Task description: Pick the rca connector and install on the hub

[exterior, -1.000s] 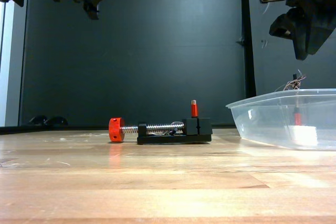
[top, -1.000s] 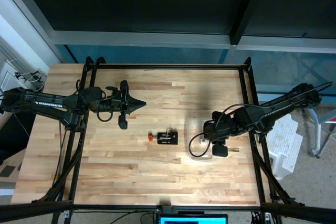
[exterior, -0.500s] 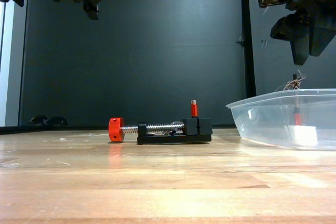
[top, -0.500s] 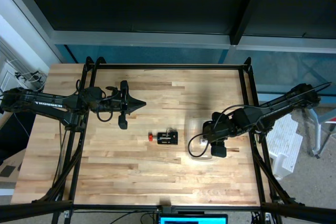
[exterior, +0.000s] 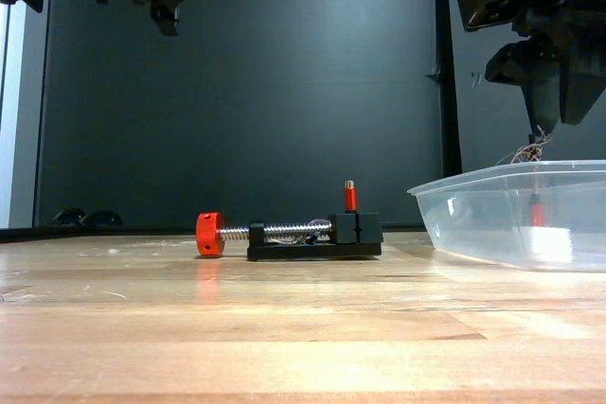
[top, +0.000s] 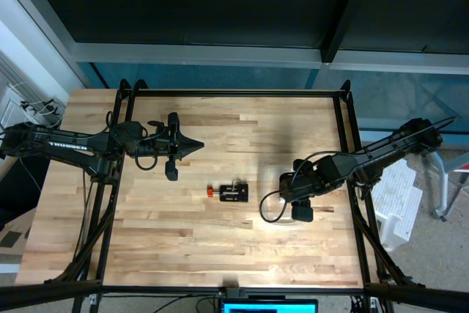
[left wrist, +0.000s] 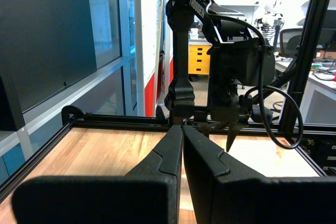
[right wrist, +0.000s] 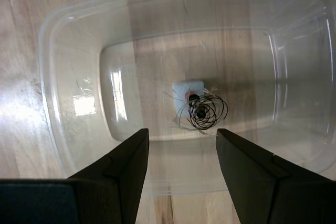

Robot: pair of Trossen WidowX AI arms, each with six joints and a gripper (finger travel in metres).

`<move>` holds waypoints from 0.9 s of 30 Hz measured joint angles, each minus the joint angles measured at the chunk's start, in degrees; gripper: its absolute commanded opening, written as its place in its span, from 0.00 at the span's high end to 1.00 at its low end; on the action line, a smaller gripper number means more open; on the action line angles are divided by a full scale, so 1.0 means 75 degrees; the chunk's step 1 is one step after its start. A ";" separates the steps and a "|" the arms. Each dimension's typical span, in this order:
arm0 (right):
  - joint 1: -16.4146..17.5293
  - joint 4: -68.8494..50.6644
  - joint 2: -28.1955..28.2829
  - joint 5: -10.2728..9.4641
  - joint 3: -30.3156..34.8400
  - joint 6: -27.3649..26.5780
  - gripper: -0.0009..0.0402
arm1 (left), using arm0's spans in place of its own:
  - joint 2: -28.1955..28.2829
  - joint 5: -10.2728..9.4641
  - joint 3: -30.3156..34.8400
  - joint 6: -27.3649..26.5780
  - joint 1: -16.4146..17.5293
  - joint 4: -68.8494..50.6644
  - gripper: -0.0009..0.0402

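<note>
The rca connector (right wrist: 187, 91) is a small whitish part with a thin coiled wire (right wrist: 202, 112), lying on the floor of a clear plastic tray (right wrist: 79, 77). In the low view the rca connector (exterior: 548, 241) shows through the tray wall. My right gripper (right wrist: 181, 132) hangs open straight above it, not touching; in the low view the right gripper (exterior: 548, 122) is just above the tray rim. The hub (top: 234, 193) is a black block with a red stub (exterior: 349, 196), on the table left of the tray. My left gripper (top: 196, 146) is shut, parked high at the far left.
A threaded screw with a red knob (exterior: 209, 233) sticks out of the hub's left end. The clear tray (top: 266, 211) sits right of the hub. A black frame (top: 234, 94) borders the tabletop. The left wrist view shows the right arm (left wrist: 231, 72) across the table.
My right gripper has shifted a little left and come lower over the tray. The left arm, hub and connector have not moved.
</note>
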 measured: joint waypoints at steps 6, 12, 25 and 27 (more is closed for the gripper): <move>0.0006 0.0029 0.0166 -0.0003 0.0000 0.0000 0.55 | 0.0000 0.0003 0.0003 0.0003 0.0003 0.0003 0.98; 0.0017 0.0073 0.0353 0.0000 -0.0003 -0.0009 0.55 | 0.0000 0.0000 0.0003 0.0000 0.0003 0.0000 0.98; 0.0017 0.0283 0.0638 0.0000 -0.0003 -0.0006 0.55 | 0.0000 0.0000 0.0003 0.0000 0.0000 0.0003 0.98; 0.0017 0.0294 0.0685 0.0000 -0.0003 -0.0006 0.55 | 0.0000 0.0000 0.0000 0.0000 0.0000 0.0003 0.98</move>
